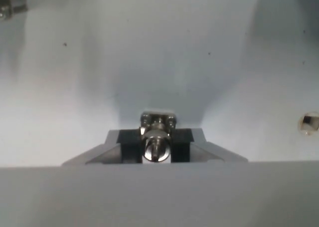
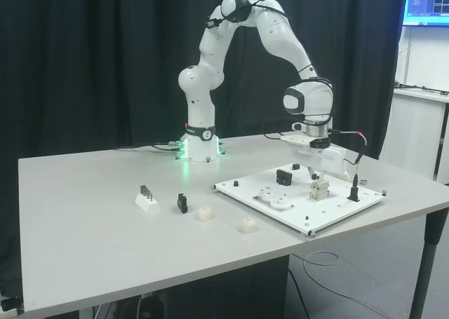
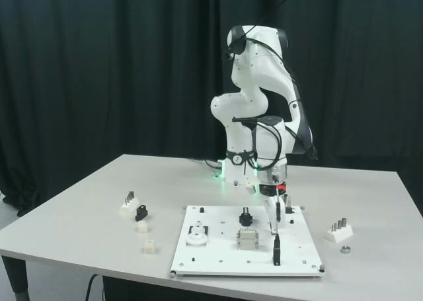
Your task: Insert BNC.
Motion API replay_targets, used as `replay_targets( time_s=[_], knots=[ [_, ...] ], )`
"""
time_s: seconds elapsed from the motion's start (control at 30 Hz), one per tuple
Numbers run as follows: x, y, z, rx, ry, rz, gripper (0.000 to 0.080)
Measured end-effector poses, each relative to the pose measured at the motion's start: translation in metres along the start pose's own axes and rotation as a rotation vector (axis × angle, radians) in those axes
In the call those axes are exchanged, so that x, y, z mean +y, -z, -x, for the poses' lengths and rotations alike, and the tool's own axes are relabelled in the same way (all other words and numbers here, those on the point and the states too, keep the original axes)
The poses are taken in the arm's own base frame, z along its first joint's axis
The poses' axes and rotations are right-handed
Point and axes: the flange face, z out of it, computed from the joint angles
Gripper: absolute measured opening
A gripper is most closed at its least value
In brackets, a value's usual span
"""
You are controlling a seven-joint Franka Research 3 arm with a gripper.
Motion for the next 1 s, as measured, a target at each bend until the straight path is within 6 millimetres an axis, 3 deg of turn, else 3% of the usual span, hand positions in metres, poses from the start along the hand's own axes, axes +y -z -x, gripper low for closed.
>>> replay_targets(
  time_s=[1.0],
  knots=[
    [-0.0060, -0.0003, 0.0051, 0.036, -0.111, 0.035, 0.0117]
  ],
)
